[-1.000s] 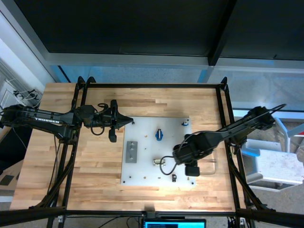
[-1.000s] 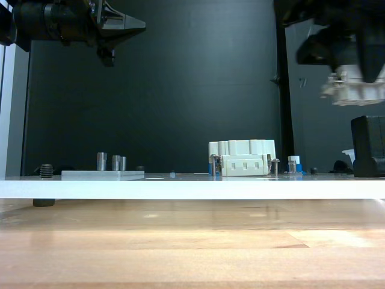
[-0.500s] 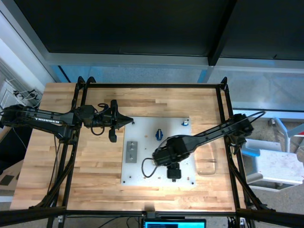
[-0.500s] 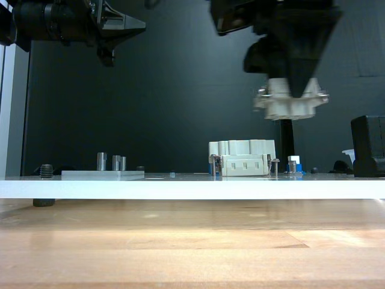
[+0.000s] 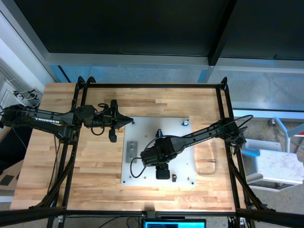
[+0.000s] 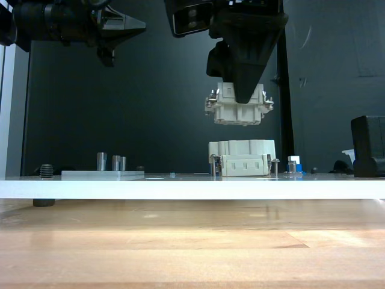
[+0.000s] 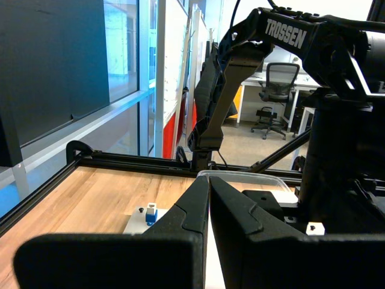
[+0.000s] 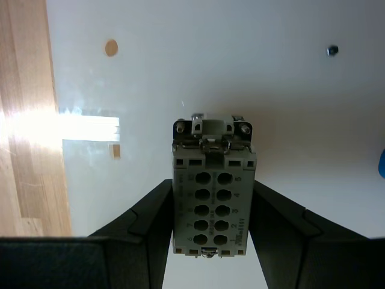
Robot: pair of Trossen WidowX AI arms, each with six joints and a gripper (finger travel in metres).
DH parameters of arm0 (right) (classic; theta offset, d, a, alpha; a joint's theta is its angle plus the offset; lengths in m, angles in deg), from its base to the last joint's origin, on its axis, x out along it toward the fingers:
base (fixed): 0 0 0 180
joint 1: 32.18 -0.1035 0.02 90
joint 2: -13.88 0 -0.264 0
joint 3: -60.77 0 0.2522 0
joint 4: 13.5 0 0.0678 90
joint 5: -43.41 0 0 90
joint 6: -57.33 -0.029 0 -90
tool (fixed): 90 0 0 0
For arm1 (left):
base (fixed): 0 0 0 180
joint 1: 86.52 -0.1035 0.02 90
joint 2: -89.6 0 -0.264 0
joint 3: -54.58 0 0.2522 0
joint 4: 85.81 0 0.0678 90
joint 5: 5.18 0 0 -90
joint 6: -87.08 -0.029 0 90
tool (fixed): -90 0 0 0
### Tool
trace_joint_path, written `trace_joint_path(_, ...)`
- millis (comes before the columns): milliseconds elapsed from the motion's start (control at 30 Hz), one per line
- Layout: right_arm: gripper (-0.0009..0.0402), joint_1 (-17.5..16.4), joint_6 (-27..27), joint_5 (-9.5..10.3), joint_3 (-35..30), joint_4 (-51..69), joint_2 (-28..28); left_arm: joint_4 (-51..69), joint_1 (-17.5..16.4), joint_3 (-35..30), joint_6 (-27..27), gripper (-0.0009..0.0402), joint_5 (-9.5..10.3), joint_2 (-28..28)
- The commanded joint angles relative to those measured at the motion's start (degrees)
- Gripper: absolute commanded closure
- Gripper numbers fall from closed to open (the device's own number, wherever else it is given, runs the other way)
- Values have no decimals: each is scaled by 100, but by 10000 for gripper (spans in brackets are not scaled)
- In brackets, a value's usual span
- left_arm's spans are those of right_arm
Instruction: Pick the HAN10E connector and install in the HAN10E hub
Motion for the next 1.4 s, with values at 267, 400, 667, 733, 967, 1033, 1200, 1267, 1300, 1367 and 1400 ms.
trace_joint_path(267, 384, 22, 101, -4, -44, 52, 63, -2, -2, 0, 0, 393, 0, 2)
trace_joint_path(400, 384, 24, 107, -17, -26, 76, 63, -4, -2, 0, 0, 393, 0, 2)
trace_joint_path(667, 384, 31, 109, -20, 39, 83, 59, -2, -2, 0, 0, 393, 0, 2)
trace_joint_path(733, 384, 35, 131, -20, 61, 63, 59, -2, -2, 0, 0, 393, 0, 2)
trace_joint_path(967, 384, 35, 149, -22, 66, 9, 59, -2, -2, 0, 0, 393, 0, 2)
trace_joint_path(1033, 384, 37, 162, -22, 66, -4, 79, -2, -2, 0, 0, 393, 0, 2)
trace_joint_path(1200, 384, 48, 210, -20, 83, -59, 195, -2, -2, 0, 0, 393, 0, 2)
trace_joint_path(1267, 384, 46, 256, -22, 98, -105, 247, -2, -2, 0, 0, 393, 0, 2)
trace_joint_path(1300, 384, 48, 251, -24, 114, -103, 247, -4, -2, 0, 0, 393, 0, 2)
trace_joint_path(1367, 384, 61, 251, -28, 188, -111, 247, -2, -2, 0, 0, 393, 0, 2)
trace_joint_path(1400, 384, 61, 251, -28, 238, -122, 247, -2, -2, 0, 0, 393, 0, 2)
